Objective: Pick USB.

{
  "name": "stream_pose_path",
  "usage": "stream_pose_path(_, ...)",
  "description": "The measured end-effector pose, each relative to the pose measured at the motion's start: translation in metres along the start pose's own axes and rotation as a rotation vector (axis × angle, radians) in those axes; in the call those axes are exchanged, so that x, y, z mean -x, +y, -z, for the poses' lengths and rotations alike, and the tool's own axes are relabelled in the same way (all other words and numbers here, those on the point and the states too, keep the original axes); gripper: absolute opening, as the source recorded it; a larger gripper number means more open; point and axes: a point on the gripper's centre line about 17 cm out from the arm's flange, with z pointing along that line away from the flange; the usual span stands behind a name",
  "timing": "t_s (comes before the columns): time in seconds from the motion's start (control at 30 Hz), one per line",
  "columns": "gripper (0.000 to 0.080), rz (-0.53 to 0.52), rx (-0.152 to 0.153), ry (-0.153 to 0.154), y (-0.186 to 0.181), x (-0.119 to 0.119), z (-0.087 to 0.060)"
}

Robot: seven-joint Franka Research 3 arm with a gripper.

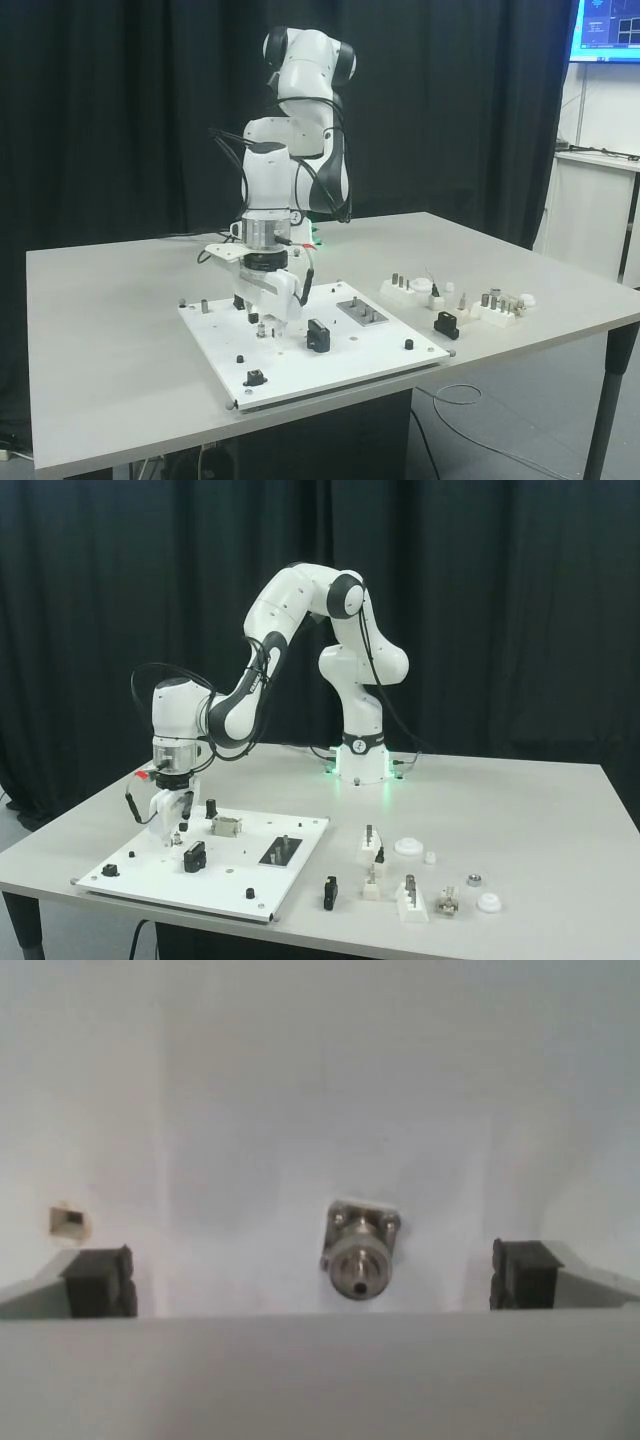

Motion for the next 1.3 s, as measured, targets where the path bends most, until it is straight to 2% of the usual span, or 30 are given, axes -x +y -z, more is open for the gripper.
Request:
stream_pose_path(0.03, 0.0755, -0.001, -0.001, 0.002, 0.000, -0.001, 0.001)
stream_pose_path(0.07, 0.0790, -0.001, -0.001, 0.003, 0.000, -0.003, 0.002)
stream_pose_path(0.53, 0.0800, -0.005, 0.004, 0.007, -0.002, -0.011, 0.011)
stream_pose_path(1.3, 0.0800, 0.021, -0.002, 0.042, -0.002, -0.034, 0.024)
